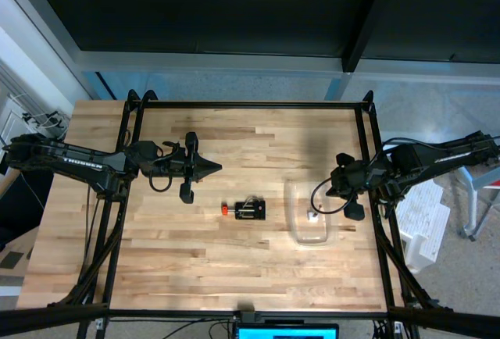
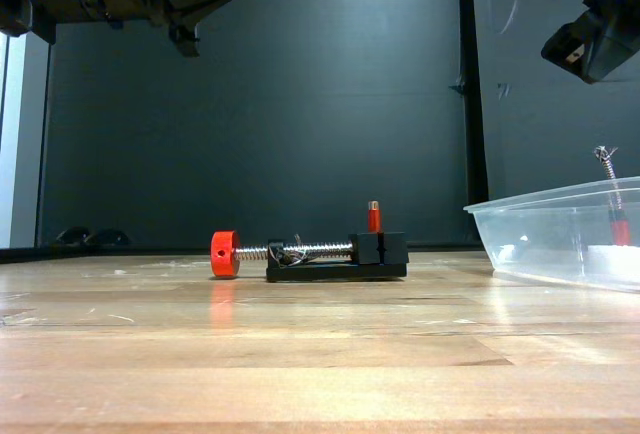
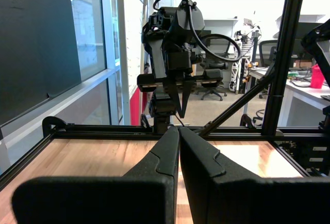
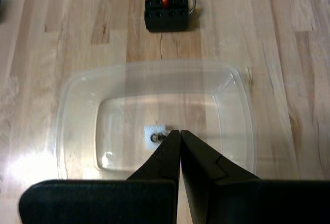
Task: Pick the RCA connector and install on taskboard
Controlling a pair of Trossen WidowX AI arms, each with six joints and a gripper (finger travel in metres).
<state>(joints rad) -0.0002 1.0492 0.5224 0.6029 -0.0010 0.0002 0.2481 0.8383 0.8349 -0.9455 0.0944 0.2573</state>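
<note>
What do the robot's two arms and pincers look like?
Both arms are matte black with looping black cables; the left arm carries white Trossen lettering. The left pincer, over the left of the table, and the right pincer, above the clear tray, have wedge-shaped black fingers.

Two matte black jointed arms, each ending in a black pincer.
White TROSSEN lettering [image 1: 80, 164] on the long link of the left arm [image 1: 47, 155], black cable loop [image 1: 160, 183] at its wrist. The right arm [image 1: 437, 155] has the same black build, thin cables along it and a bigger hanging loop [image 1: 319, 197]. The left pincer [image 3: 179, 131] sits high over the left half of the table [image 1: 234, 276], the right pincer [image 4: 180, 136] high over the right half. Both have thick black wedge fingers tapering to points, tips pressed together, on a wide flat base.
</note>
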